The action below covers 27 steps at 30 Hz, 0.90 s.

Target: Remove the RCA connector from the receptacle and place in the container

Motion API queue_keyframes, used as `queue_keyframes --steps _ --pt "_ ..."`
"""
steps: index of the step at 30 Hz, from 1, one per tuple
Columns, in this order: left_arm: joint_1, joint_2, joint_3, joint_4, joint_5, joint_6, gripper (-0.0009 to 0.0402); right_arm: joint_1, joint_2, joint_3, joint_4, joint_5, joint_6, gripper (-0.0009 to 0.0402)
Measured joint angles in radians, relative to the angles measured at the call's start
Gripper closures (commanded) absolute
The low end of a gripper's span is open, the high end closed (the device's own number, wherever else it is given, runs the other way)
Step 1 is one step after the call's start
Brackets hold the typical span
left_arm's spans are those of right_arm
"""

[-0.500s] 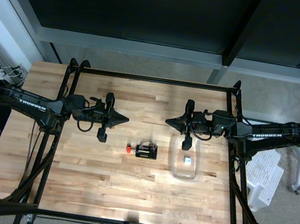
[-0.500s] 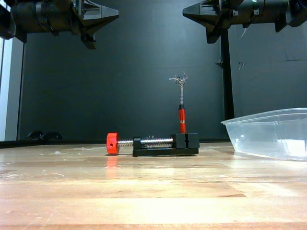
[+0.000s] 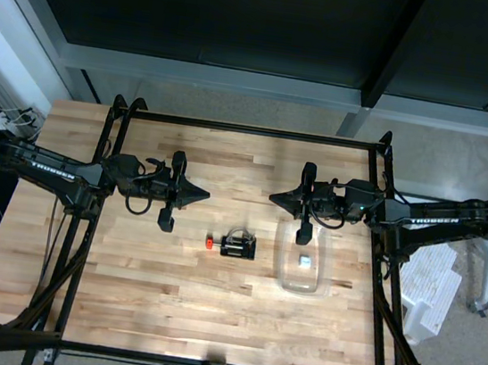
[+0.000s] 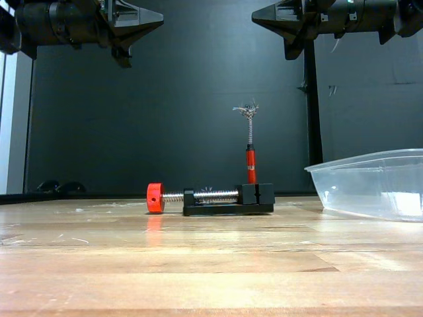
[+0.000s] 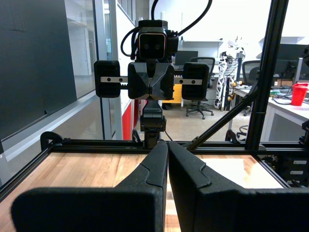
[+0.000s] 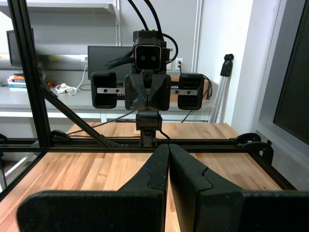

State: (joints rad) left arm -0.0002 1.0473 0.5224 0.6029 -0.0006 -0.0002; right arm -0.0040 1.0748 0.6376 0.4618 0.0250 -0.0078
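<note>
The receptacle [image 3: 237,246] [image 4: 228,198], a small black block with a red-orange knob, lies mid-table. The RCA connector [image 4: 251,162] stands upright in it, red body below a thin grey wire with a frayed tip. The clear container [image 3: 304,261] [image 4: 377,181] sits just right of the block, with a small whitish cube [image 3: 305,261] inside. My left gripper [image 3: 203,196] [image 4: 158,20] [image 5: 167,150] hovers high above the table, left of and behind the block, shut and empty. High near the container's far end, my right gripper [image 3: 273,197] [image 4: 256,16] [image 6: 169,151] is shut too, holding nothing.
A black metal frame [image 3: 251,130] borders the wooden table [image 3: 166,298] at the back and sides. Each wrist view shows the opposite arm facing it across the board.
</note>
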Motion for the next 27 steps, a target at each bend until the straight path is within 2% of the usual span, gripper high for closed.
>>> queue_keyframes --steps 8,18,20,27 --pt "0.0 0.0 0.0 0.0 0.0 0.0 0.0393 0.0 0.012 0.014 -0.004 -0.002 -0.002 0.0393" --pt "0.0 0.0 0.0 0.0 0.0 0.0 0.0393 0.007 0.099 0.235 -0.594 -0.005 0.014 0.0393" --pt "0.0 0.0 0.0 0.0 0.0 0.0 0.0393 0.008 0.127 0.279 -0.678 -0.023 0.029 0.0393" --pt "0.0 0.0 0.0 0.0 0.0 0.0 0.0393 0.025 0.253 0.442 -0.935 -0.019 0.105 0.0393"
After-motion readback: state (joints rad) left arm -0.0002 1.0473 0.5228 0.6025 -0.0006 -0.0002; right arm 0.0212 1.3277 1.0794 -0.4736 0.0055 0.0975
